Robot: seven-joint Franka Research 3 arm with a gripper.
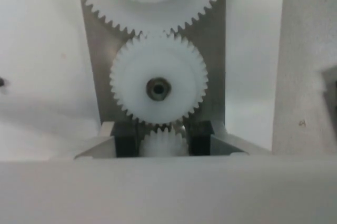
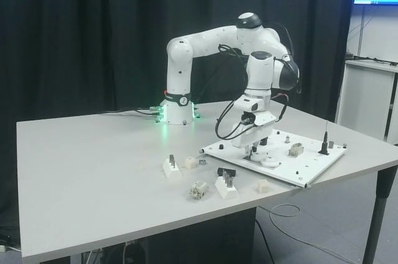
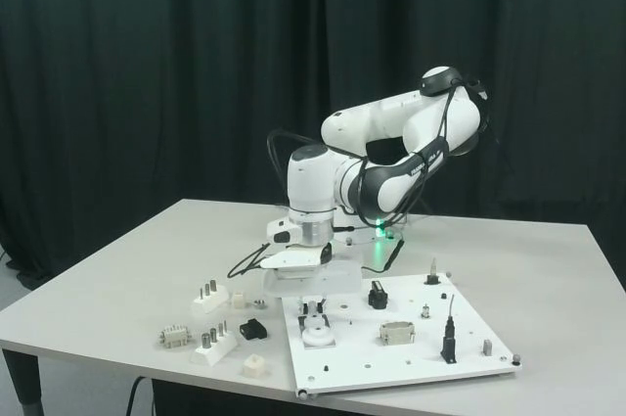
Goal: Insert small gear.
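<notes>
Wrist view: small gear (image 1: 164, 144) (white) within gripper (image 1: 163, 139)

Matt white plastic small gear (image 1: 164, 143), middle gear (image 1: 158, 79); smooth grey table (image 2: 87, 164).

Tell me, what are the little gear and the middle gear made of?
Small gear: looks like white plastic, matte, with soft molded-looking teeth. Middle gear: seemingly the same dull white plastic; the ring in its hole looks like dark metal, since it glints. Neither is certain from looks alone.

We see the small gear (image 1: 164, 143) clamped between the black fingers (image 1: 125, 138), teeth touching the medium gear (image 1: 158, 79). A larger gear (image 1: 152, 0) meshes beyond it.
</notes>
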